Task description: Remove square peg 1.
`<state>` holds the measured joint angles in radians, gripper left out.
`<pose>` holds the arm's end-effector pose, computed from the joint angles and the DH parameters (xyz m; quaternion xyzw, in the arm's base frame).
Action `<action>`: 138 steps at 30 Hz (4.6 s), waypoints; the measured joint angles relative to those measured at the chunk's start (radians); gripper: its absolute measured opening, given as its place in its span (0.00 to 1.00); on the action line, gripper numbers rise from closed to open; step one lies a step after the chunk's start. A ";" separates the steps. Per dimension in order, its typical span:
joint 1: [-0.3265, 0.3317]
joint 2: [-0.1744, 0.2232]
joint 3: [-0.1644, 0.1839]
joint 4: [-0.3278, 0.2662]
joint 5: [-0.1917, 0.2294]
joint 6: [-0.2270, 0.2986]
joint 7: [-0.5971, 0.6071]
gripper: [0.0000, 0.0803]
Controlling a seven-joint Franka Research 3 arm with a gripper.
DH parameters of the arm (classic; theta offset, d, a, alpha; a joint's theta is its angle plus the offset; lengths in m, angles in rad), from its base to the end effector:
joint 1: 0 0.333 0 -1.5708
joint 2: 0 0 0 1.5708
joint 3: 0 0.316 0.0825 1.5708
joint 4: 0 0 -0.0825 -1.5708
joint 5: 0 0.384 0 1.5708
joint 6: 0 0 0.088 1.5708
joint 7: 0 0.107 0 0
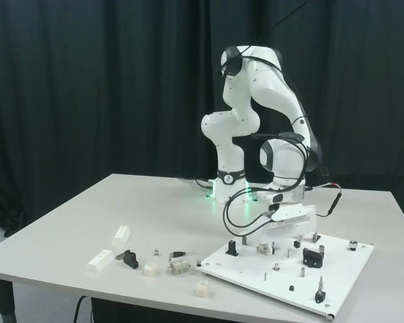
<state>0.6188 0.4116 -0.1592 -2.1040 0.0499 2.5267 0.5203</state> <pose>0.5230 0.2591 0.2237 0.9989 -0.0438 0.0157 0.0110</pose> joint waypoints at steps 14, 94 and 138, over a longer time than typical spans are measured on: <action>0.000 0.004 0.017 -0.047 -0.004 0.079 0.000 1.00; -0.006 0.002 0.036 -0.093 -0.058 0.164 0.041 0.06; -0.008 0.002 0.036 -0.092 -0.062 0.164 -0.068 0.05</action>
<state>0.6108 0.4133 -0.1231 -2.1964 -0.0120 2.6908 0.4519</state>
